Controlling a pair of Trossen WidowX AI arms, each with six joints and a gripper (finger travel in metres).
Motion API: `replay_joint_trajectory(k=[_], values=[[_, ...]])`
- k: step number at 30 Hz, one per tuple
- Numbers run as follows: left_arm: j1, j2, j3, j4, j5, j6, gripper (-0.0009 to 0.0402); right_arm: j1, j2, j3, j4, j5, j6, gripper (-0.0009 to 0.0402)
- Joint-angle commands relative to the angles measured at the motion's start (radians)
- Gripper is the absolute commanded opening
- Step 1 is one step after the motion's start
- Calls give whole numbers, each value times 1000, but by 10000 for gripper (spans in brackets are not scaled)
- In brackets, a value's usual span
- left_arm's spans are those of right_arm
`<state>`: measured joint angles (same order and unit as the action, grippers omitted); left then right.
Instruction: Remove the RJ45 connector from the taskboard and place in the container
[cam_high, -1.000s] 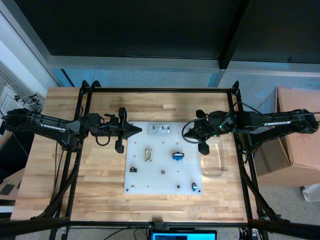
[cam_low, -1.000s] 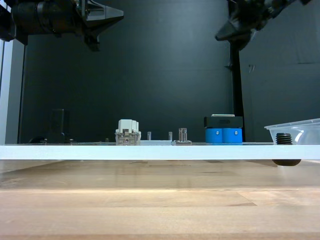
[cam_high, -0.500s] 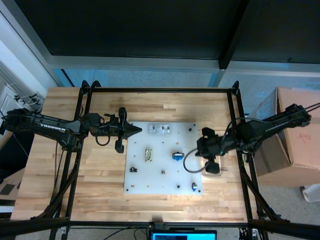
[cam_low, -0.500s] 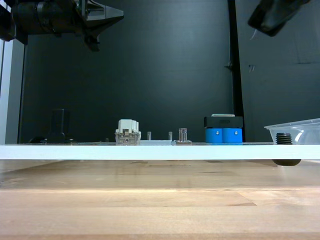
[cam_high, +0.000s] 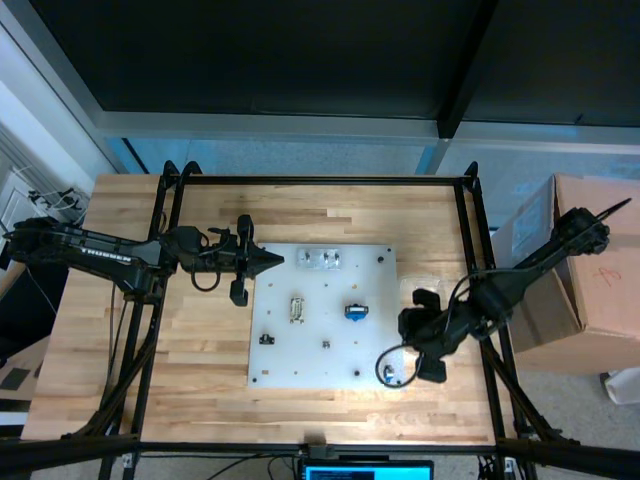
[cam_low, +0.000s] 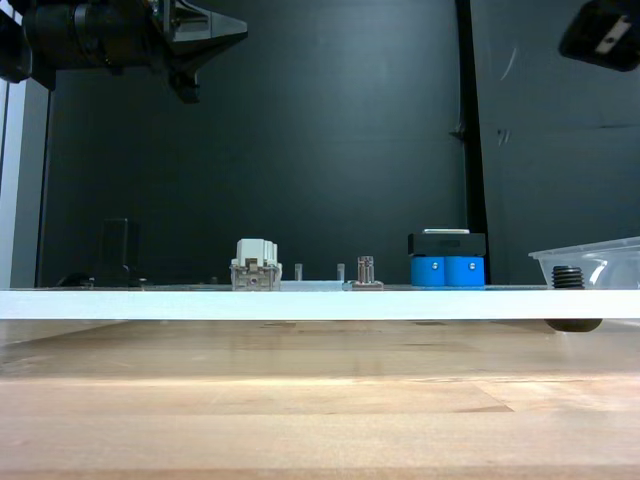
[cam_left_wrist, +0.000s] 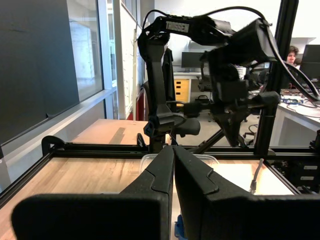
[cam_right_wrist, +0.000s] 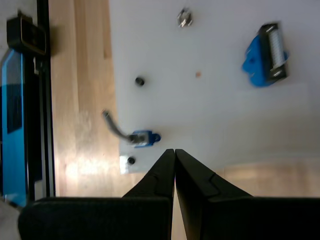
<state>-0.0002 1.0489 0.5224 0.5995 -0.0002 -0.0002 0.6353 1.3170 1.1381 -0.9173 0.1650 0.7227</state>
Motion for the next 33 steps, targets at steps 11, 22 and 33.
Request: replay_joint_trajectory(k=[11, 22, 33], values=[[0, 0, 0, 0, 0, 0, 0, 92, 121, 27, -25, 6, 26, 0], [0, 0, 0, 0, 0, 0, 0, 110, 204, 153, -149, 27, 28, 11], [0, 0, 0, 0, 0, 0, 0, 101, 282, 160, -139, 30, 29, 153]])
